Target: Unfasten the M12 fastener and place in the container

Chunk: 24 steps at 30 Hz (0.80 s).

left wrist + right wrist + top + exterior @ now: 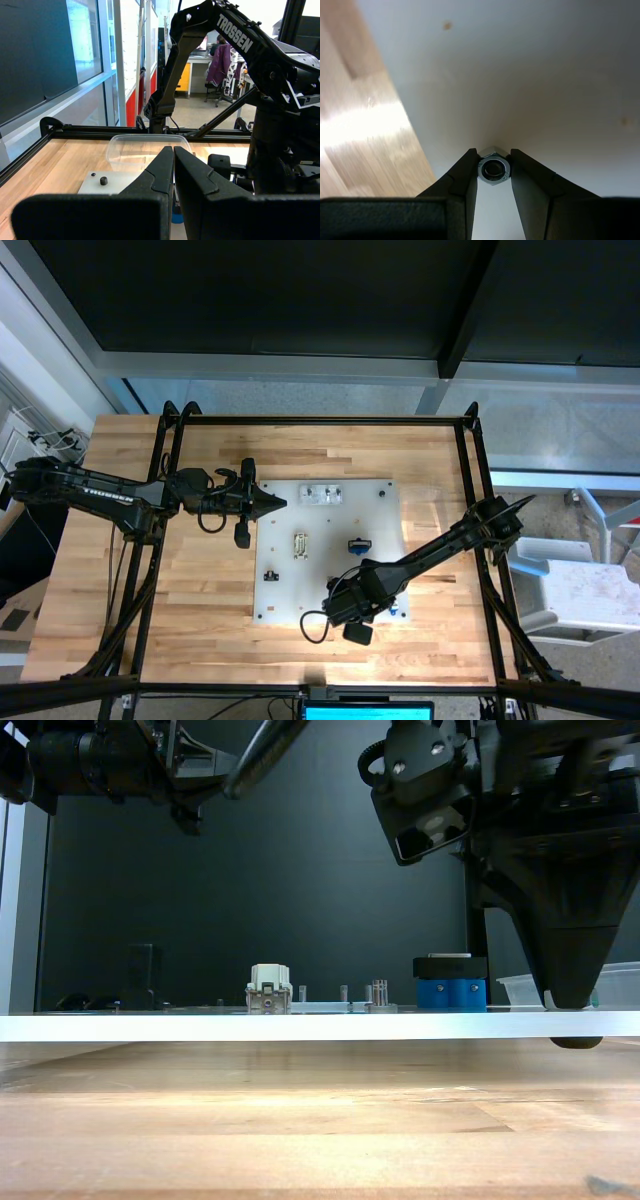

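The right claw (pixel 493 156) was down at the near right edge of the board (pixel 300 590). Its two fingers were closed to a narrow gap, and that gap was filled by the silver nut (pixel 493 170), pinched flat to flat at the very tips. White board lay directly under the nut. The stud was hidden by the fingers in every view, so whether the nut sat on its stud or free of it could not be told. With the claw that low, it was most likely on the threads.

The left claw (pixel 173 152) hung high above the board's far left edge, fingers pressed together and holding nothing. The container (pixel 142 147) stood beyond the board's far right corner, well apart from the nut.

The grip was the weak point. Only the fingertips had the nut, so a turn of the wrist could let the flats slide round inside the pads without the nut turning. A lift made before the threads ran out would probably drag the fingers off it. Once the nut was free, a loose pinch on the way to the container could drop it onto the board or the bench (pixel 200 590), where it might roll.
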Each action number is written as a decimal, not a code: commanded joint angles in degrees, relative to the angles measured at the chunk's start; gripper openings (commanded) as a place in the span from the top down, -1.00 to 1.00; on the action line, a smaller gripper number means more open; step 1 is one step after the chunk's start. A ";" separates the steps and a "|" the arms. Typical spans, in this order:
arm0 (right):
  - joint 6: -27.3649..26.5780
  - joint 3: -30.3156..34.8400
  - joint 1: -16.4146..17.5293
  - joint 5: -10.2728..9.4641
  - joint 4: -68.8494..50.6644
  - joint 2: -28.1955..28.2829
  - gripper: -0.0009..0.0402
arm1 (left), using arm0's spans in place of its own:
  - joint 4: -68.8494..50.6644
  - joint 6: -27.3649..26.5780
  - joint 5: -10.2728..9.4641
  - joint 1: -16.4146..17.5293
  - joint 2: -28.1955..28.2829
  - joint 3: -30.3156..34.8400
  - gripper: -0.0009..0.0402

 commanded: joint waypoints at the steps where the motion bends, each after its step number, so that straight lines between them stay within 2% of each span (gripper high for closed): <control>1: -10.08 -0.02 0.04 -0.63 0.31 0.07 0.94 | 0.02 0.02 0.02 0.00 0.00 0.02 0.96; 11: -52.26 -0.02 0.02 -0.61 0.59 0.07 0.94 | 0.02 0.02 0.02 0.02 0.00 0.02 0.96; 16: -70.07 -0.02 0.02 -0.59 0.57 0.07 0.94 | 0.02 0.02 0.02 0.00 0.00 0.02 0.96; 20: -79.62 -0.02 0.02 -0.57 0.59 0.07 0.94 | 0.02 0.02 0.02 0.00 0.00 0.02 0.96; 24: -84.04 -0.02 0.02 -0.52 0.61 0.07 0.94 | 0.02 0.02 0.02 0.00 0.00 0.02 0.96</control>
